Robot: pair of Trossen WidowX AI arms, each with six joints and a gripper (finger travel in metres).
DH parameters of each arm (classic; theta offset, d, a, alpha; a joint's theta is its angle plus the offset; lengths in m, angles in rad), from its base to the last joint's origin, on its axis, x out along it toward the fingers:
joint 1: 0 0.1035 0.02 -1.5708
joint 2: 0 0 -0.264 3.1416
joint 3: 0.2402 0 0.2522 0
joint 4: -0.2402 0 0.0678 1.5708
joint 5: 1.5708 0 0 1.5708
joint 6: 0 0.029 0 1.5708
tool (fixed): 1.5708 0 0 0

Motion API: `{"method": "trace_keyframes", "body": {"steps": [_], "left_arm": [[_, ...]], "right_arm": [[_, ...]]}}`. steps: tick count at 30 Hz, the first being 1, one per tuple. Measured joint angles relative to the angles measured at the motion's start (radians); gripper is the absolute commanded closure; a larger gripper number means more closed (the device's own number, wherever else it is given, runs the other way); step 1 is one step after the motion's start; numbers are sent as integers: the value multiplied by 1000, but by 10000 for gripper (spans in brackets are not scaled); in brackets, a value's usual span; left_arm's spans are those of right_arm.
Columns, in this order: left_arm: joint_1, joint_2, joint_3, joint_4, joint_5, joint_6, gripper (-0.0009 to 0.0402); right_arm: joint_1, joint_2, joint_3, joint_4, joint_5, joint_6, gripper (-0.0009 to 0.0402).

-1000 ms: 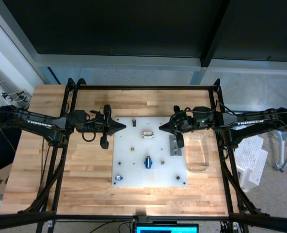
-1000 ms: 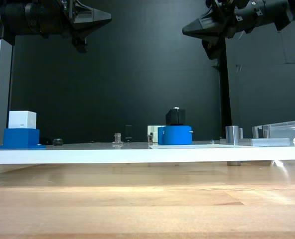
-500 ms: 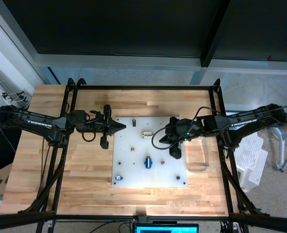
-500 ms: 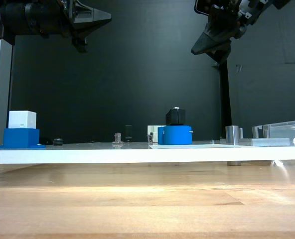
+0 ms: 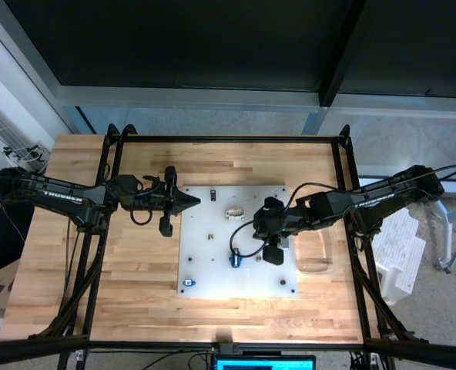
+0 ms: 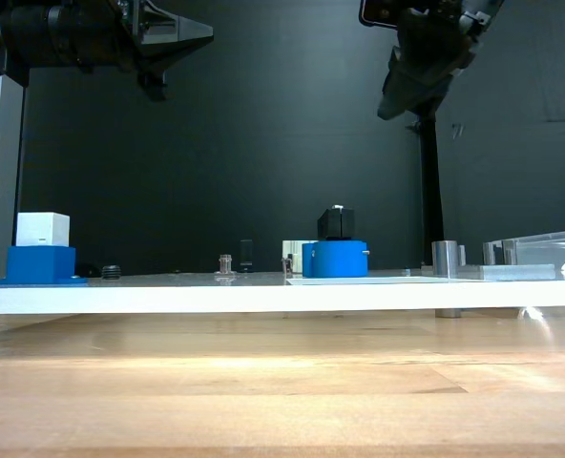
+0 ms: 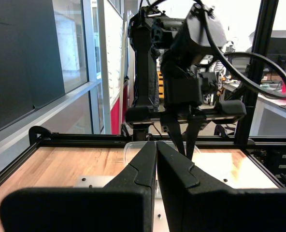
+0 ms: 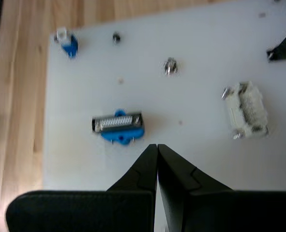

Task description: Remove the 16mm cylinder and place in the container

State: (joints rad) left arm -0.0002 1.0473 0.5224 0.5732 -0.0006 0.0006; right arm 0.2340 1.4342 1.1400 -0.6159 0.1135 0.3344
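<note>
**Right pincer shut above the board, peg not yet gripped**

The table (image 5: 135, 293) carries the white board (image 5: 212, 271) at mid-frame in the high view. The container (image 5: 321, 267) lies just beside the board's right edge. My left pincer (image 5: 193, 200) hangs over the board's left edge, its fingers pressed together on nothing. My right pincer (image 6: 387, 111), at the upper right of the low view, is high above the board and tilted downward. Its fingers are likewise closed and empty. Below it sits the blue connector (image 5: 234, 259). Just right of that stands the 16mm cylinder (image 6: 445, 259), seated in the board, upright, with its long axis vertical.

I judge the step in hand to be the approach. To do it well I should spread the fingers before descending, centre them over the peg and come straight down. Then I should grip its sides clear of the connector and lift along that vertical axis so it does not jam in its hole.
</note>
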Motion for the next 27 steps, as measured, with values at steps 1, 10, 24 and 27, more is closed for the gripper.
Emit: {"method": "trace_keyframes", "body": {"steps": [1,10,24,27], "left_arm": [[0,0,0,0,0,0,393],[0,0,0,0,0,0,393],[0,0,0,0,0,0,393],[0,0,0,0,0,0,393]], "right_arm": [[3,7,7,-18,-1,0,393],[26,69,68,-131,-5,-2,383],[41,130,81,-185,-9,1,262],[43,130,82,-195,-10,0,245]]}}
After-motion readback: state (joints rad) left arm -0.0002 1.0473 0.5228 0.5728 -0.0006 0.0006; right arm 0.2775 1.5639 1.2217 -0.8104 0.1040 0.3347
